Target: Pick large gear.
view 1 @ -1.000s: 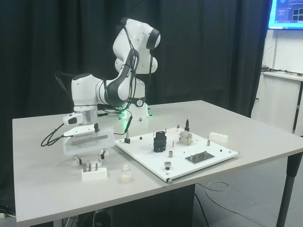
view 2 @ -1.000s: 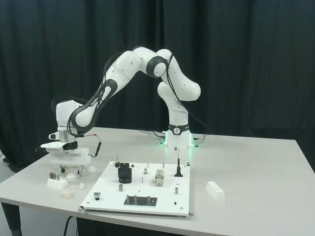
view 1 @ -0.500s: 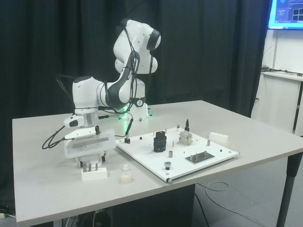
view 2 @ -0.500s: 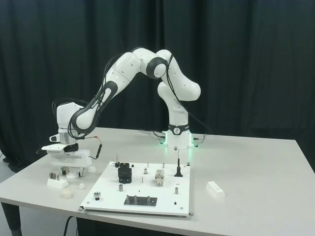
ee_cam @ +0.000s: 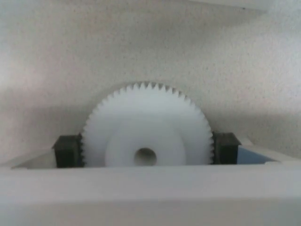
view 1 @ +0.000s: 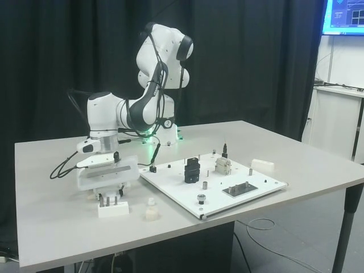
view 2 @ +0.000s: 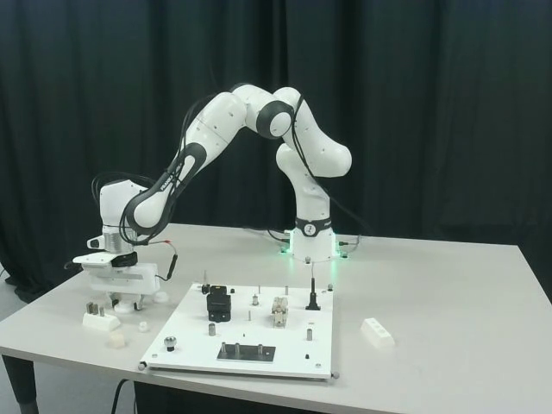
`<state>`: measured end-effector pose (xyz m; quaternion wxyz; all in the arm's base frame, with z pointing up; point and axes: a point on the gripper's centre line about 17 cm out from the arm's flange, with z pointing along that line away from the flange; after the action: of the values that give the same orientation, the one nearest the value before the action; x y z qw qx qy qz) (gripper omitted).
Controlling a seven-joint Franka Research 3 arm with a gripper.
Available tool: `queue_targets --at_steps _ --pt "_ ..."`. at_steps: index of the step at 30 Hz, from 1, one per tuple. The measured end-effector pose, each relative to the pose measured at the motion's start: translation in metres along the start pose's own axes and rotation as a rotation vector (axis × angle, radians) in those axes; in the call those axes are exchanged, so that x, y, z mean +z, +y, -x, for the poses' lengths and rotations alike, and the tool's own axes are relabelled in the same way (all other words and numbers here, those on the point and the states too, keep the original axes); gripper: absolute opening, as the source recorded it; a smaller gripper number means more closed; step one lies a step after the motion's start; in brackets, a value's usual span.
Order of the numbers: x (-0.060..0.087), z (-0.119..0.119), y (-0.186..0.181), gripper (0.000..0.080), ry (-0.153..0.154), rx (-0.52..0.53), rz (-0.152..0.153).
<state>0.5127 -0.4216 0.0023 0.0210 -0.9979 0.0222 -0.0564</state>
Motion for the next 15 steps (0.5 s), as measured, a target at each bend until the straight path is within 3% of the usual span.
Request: queue_targets --at_steps 9,15 --pt "-0.001 0.000 0.003 0.0596 0.003 0.005 0.008" --pt "-0.011 -0.002 0.009 0.0596 0.009 0.012 0.024"
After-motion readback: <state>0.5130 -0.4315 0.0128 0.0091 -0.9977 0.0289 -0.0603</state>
